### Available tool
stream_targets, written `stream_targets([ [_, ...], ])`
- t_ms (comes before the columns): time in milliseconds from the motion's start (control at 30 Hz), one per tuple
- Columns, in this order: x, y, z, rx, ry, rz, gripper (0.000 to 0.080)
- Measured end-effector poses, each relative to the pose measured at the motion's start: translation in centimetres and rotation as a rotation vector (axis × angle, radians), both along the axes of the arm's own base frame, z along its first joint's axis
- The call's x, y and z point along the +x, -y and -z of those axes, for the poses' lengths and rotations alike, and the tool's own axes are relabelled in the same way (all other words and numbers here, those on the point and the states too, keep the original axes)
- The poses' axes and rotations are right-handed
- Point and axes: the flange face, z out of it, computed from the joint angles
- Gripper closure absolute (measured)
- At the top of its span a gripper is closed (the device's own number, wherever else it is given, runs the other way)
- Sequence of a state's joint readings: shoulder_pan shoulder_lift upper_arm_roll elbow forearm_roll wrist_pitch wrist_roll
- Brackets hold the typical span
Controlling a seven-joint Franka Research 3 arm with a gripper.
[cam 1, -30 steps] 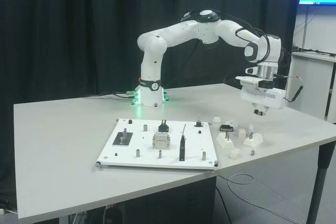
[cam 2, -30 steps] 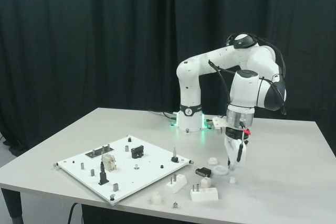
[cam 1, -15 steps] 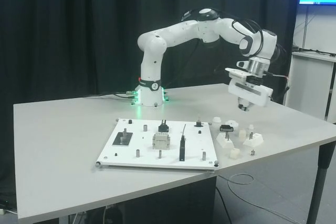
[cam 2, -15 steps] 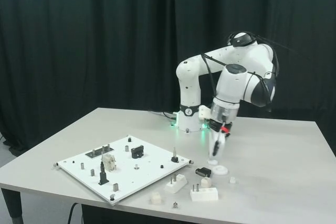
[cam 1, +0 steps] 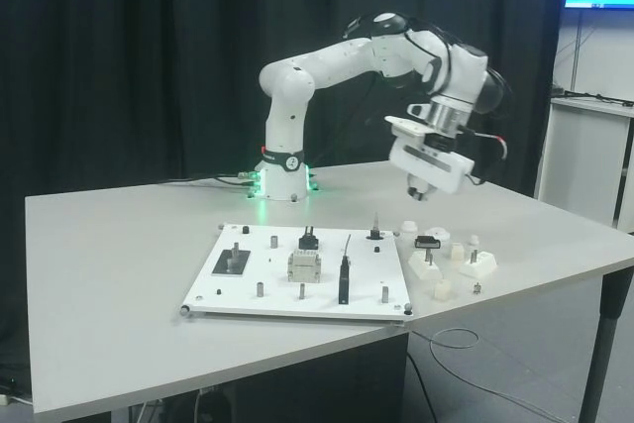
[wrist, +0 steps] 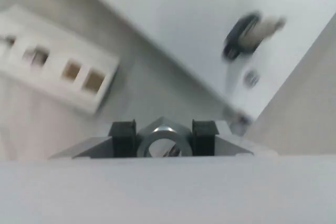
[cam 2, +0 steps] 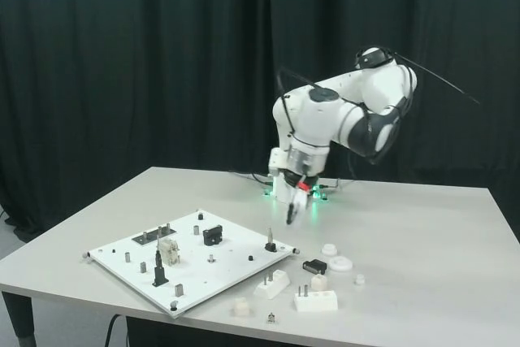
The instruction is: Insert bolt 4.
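Pinching the bolt (wrist: 164, 141) between black pads, the gripper (cam 1: 421, 188) hung high above the white board (cam 1: 327, 279), near its far corner w/ the upright pin (cam 1: 375, 226), prob. so the bolt cleared other parts en route to its hole.

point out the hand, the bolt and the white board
hand (cam 1: 417, 191), first room view, between its fingertips
bolt (wrist: 164, 141), wrist view, its round grey head
white board (cam 1: 260, 269), first room view, bare part of its top
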State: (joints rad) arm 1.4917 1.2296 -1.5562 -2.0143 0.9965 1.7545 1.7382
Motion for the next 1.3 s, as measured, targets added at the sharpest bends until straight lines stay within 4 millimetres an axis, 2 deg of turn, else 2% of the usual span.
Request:
stream_targets([
  [300,-3.2,6.0,-1.5,0.048,-0.047,-0.122,0.0577],
  [700,-8.8,13.3,-2.9,0.139,-0.086,-0.345,0.0577],
  [1067,-14.1,18.9,-3.0,0.199,-0.105,-0.479,0.0577],
  [1300,-16.4,22.3,-2.6,0.221,-0.130,-0.534,0.0577],
])
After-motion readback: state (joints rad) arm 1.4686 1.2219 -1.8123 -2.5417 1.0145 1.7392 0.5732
